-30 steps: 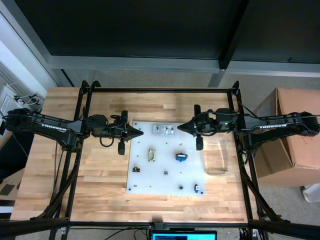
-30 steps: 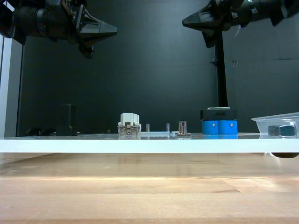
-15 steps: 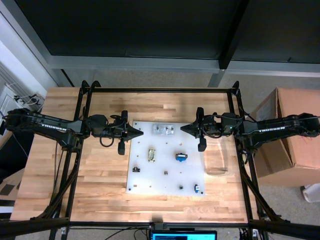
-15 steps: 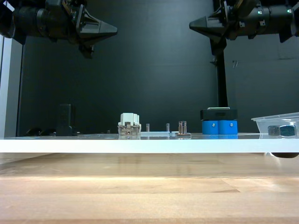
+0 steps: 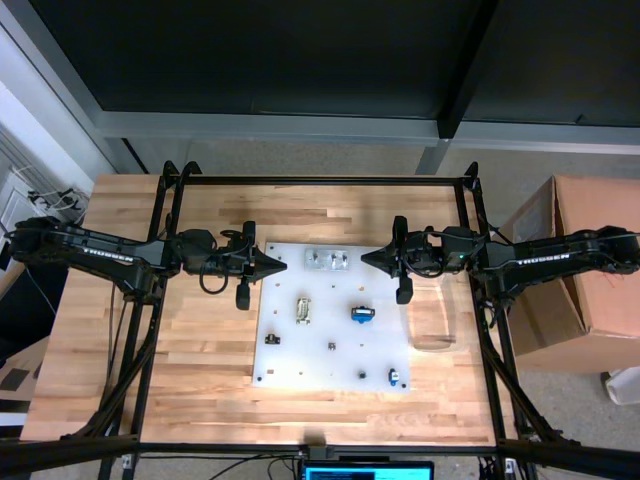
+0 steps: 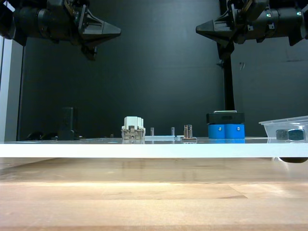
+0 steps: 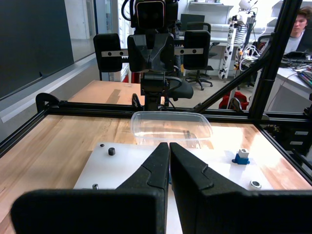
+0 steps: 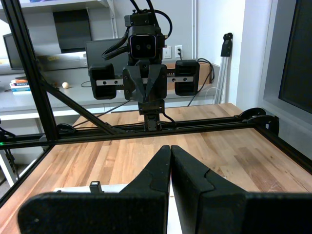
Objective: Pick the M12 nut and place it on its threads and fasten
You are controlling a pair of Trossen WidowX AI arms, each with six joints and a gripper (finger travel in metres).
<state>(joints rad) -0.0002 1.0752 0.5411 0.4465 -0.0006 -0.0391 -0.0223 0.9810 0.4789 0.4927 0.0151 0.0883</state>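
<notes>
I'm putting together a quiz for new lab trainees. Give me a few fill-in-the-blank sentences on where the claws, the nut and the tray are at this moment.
1. The left claw and the right claw hang high over the white board, tips facing each other, both ____.
2. The silver nut sits on its stud, held by ____ claw.
3. The clear tray lies beside the board's ____ edge.
Missing words: shut; neither; right.

The wooden plank desk is banded pale and tan. The square plastic board is white. The pointed left end effector and right end effector are black. The small blue block has a black top.
</notes>
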